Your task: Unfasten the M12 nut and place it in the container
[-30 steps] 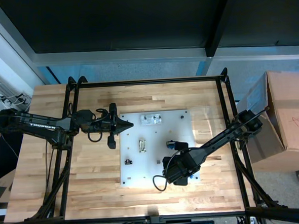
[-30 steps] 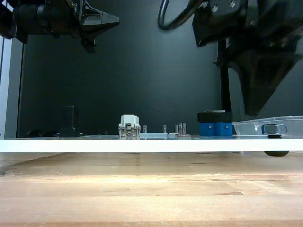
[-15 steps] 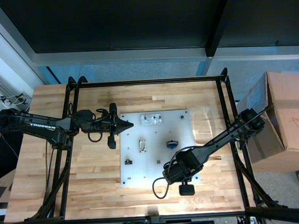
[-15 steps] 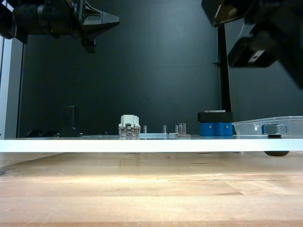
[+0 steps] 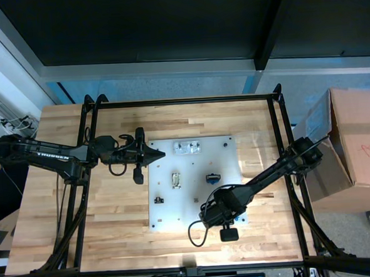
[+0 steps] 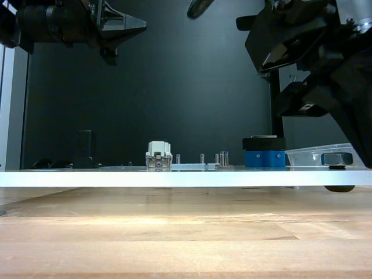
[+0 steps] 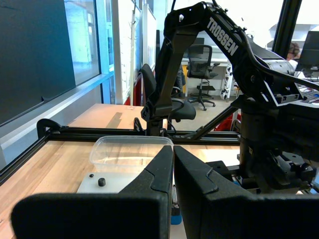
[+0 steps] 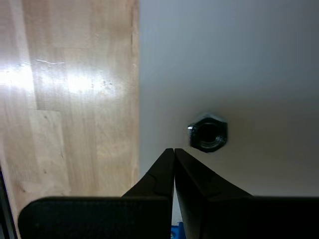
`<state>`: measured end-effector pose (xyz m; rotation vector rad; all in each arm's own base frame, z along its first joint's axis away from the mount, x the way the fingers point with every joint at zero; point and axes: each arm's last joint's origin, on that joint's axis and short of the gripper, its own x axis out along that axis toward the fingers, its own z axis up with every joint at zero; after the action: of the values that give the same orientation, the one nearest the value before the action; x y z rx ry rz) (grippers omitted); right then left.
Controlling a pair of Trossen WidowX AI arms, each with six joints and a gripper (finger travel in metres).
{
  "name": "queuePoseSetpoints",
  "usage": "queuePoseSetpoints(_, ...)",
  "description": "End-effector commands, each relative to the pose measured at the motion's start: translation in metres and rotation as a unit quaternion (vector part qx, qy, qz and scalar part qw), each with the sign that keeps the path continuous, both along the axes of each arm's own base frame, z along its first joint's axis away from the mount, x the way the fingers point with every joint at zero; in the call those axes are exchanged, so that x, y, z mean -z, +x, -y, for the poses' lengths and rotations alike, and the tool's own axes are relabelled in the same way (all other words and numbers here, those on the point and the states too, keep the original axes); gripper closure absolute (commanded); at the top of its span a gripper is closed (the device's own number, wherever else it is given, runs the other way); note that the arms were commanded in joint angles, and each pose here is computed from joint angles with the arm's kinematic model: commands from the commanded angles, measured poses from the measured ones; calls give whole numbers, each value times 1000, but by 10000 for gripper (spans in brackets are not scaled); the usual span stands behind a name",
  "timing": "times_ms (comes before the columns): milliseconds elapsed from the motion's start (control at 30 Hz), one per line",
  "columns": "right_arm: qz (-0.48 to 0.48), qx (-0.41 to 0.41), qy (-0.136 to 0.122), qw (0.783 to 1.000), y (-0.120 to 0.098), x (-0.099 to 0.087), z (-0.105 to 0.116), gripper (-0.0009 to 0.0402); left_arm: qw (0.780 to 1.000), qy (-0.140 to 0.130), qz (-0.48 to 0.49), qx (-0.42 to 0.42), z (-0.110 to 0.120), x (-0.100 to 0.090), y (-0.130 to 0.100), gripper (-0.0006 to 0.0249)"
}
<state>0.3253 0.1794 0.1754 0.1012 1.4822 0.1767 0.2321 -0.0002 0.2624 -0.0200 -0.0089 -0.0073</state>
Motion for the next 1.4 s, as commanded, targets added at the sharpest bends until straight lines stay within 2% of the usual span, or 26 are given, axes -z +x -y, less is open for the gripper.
queuePoseSetpoints(33,1,1,-8,1000,0,0,1,393,1000,0,0,0,0,0,0,243)
queuePoseSetpoints(100,6,2,-22,1000,-1,0,2,393,1000,0,0,0,0,0,0,243)
queuePoseSetpoints(133,12,5,-38,999,-1,-2,4,393,1000,0,0,0,0,0,0,243)
queuePoseSetpoints(267,62,56,-157,984,-2,-13,14,393,1000,0,0,0,0,0,0,243)
queuePoseSetpoints(333,71,62,-177,980,-3,-18,16,393,1000,0,0,0,0,0,0,243)
queuePoseSetpoints(433,67,62,-171,981,-5,-21,16,393,1000,0,0,0,0,0,0,243)
queuePoseSetpoints(567,45,61,-135,988,-7,-22,15,393,1000,0,0,0,0,0,0,243)
queuePoseSetpoints(633,34,61,-107,992,-8,-24,13,393,1000,0,0,0,0,0,0,243)
queuePoseSetpoints(767,0,48,-16,999,-8,-25,7,393,1000,0,0,0,0,0,0,243)
queuePoseSetpoints(833,-4,43,15,999,-6,-24,4,393,1000,0,0,0,0,0,0,243)
queuePoseSetpoints(900,4,44,21,999,-4,-24,3,393,1000,0,0,0,0,0,0,243)
queuePoseSetpoints(1233,3,45,11,999,2,-7,-1,393,1000,0,0,0,0,0,0,243)
queuePoseSetpoints(1400,5,45,11,999,2,-6,0,393,1000,0,0,0,0,0,0,243)
